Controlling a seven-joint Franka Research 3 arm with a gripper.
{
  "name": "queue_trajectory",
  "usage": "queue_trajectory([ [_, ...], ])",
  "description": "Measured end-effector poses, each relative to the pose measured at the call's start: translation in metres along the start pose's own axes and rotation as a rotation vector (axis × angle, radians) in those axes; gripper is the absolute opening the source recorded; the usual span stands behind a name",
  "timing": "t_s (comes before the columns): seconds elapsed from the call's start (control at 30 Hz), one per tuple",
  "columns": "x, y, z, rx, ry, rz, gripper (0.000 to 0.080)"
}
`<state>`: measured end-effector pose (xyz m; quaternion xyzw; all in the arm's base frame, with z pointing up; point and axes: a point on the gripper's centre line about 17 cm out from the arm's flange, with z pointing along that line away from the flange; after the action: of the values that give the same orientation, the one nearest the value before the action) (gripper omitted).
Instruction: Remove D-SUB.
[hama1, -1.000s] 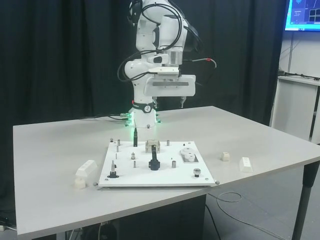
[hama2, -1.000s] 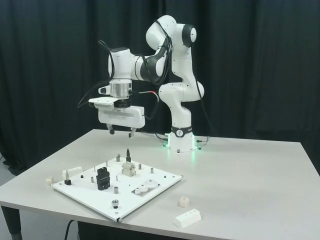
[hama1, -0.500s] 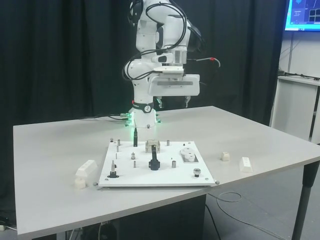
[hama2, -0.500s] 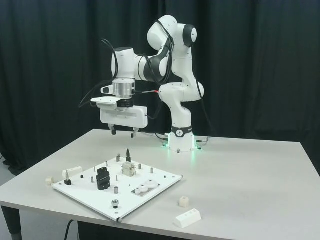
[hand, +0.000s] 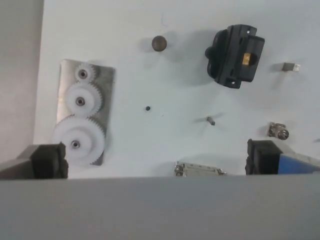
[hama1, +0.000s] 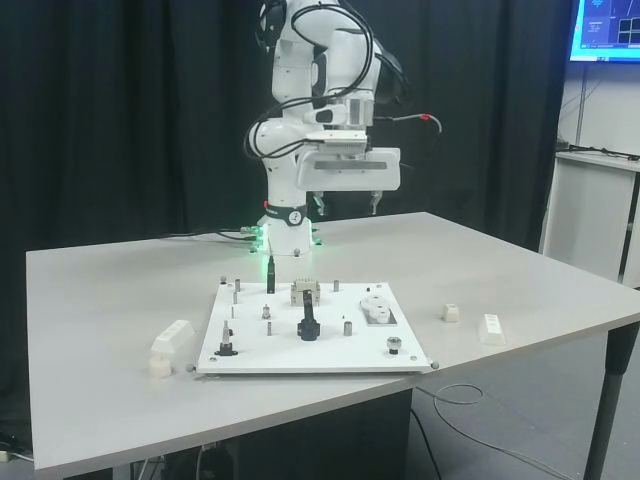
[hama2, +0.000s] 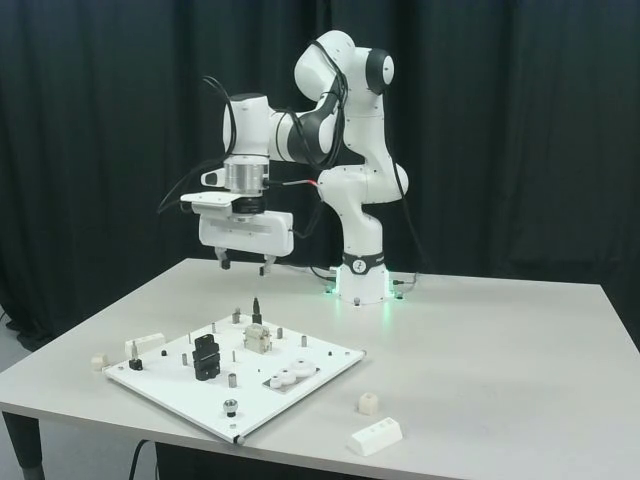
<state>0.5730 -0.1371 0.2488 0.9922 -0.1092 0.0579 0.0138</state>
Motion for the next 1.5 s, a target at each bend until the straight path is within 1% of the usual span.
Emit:
queue_trajectory([
  [0.33, 0.008, 0.009, -0.002, -0.003, 0.028, 0.03, 0.08],
  [0.57, 0.014, 0.017, -0.003, 0.003, 0.054, 0.064, 0.08],
  [0.73, 0.016, 0.024, 0.001, 0.015, 0.066, 0.099, 0.08],
  [0.93, 0.018, 0.035, 0.011, 0.032, 0.083, 0.142, 0.08],
  [1.13, 0.019, 0.044, 0.024, 0.048, 0.095, 0.152, 0.08],
  [1.33, 0.021, 0.052, 0.04, 0.053, 0.107, 0.129, 0.08],
  [1.5, 0.021, 0.058, 0.054, 0.055, 0.105, 0.133, 0.08],
])
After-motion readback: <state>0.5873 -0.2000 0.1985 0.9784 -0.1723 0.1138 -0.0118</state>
